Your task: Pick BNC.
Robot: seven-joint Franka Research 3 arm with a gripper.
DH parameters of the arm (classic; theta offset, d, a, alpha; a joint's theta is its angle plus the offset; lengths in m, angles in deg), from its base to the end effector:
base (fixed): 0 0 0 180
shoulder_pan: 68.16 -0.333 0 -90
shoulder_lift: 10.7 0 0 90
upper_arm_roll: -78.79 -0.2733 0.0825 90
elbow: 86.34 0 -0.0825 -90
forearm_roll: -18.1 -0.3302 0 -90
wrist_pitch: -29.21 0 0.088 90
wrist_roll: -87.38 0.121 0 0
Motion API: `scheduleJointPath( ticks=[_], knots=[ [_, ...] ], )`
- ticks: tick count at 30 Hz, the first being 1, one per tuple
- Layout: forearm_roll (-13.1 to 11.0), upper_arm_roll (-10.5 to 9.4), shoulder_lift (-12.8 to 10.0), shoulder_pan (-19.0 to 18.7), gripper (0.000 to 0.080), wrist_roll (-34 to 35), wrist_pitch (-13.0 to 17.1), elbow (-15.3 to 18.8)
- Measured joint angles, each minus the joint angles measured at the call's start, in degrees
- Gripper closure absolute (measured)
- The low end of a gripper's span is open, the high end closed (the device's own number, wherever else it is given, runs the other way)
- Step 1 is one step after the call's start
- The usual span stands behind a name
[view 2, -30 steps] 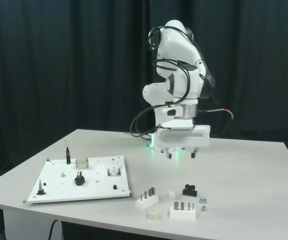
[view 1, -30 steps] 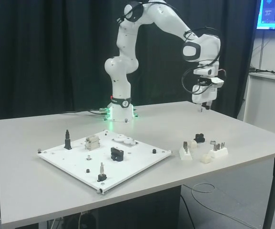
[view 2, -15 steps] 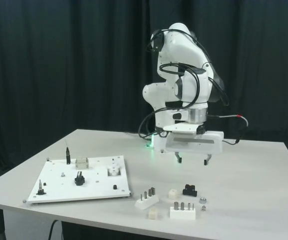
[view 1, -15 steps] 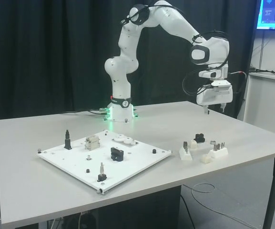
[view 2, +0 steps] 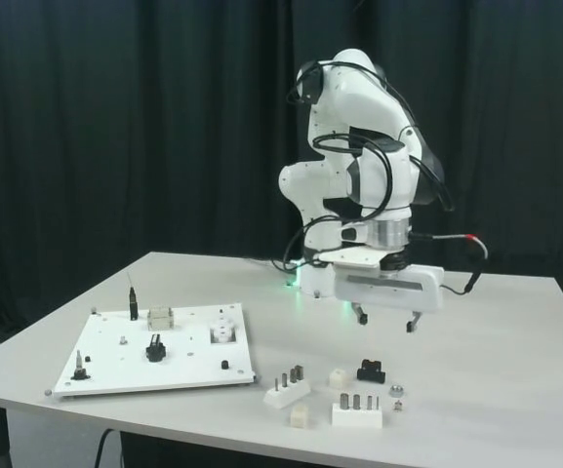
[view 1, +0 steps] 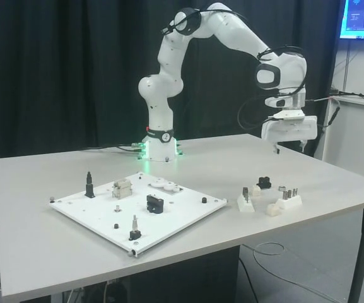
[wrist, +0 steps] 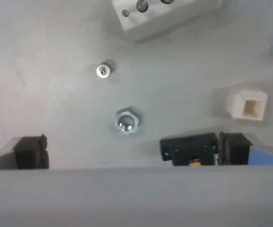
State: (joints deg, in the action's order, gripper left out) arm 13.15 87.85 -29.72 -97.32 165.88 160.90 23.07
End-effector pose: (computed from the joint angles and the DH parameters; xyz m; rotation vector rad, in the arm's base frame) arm 0.5348 0.2026 0.3103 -2.6575 1.5655 -0.0446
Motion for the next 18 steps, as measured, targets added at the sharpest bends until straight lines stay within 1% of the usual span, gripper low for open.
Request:
scheduleJointPath(
  ticks=[4, 7, 13, 18],
  knots=[
    [-0.1, -0.10, -1.1, 0.0, 0.0003, 4.1, 1.1, -0.5],
    [-0.1, -0.16, -1.9, 0.0, 0.0003, 5.9, 2.2, -0.7],
    [-0.2, -0.19, -3.9, 0.0, 0.0003, 6.4, 4.0, -1.4],
    [-0.7, -0.20, -5.9, 0.0, 0.0003, 6.4, 4.2, -2.8]
  ],
)
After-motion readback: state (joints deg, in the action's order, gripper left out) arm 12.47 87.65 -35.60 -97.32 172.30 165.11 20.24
